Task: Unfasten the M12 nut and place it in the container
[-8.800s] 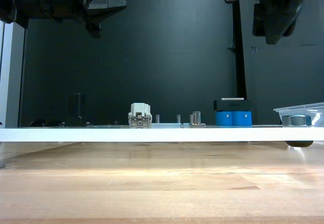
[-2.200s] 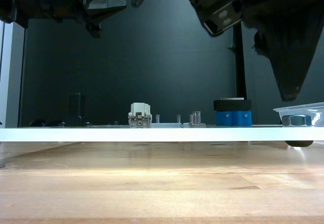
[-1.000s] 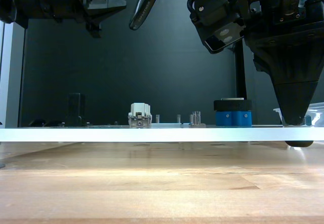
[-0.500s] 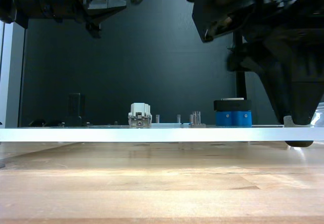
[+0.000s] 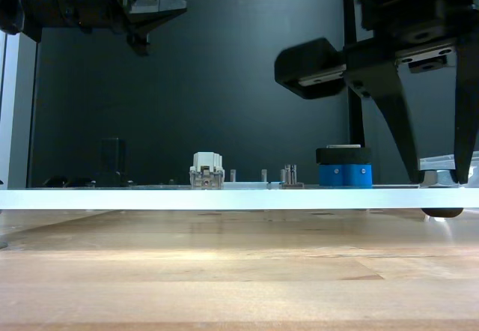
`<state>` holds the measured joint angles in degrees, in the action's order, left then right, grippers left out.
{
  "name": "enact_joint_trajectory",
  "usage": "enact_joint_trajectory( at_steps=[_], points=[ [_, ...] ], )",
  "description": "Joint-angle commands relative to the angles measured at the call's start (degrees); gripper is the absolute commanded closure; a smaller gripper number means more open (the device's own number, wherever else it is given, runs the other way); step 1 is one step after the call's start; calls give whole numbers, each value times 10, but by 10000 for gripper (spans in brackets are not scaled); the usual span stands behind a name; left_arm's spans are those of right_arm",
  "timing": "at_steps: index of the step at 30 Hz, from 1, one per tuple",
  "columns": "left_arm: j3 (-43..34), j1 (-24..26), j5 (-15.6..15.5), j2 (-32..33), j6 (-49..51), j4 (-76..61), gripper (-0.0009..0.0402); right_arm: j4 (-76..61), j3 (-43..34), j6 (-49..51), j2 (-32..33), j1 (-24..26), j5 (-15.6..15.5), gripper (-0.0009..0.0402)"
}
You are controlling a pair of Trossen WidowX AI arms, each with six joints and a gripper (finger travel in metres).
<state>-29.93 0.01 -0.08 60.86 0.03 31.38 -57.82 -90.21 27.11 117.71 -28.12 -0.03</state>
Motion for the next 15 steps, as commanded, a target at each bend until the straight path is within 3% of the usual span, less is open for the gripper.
enact_joint_trajectory(
  at_steps=[1,9,15],
  points=[
    [0,0,0,0,0,0,393,0,0,106,0,0,3,361],
    [0,0,0,0,0,0,393,0,0,341,0,1,5,356],
    [0,0,0,0,0,0,393,-1,0,370,0,1,5,336]
  ],
)
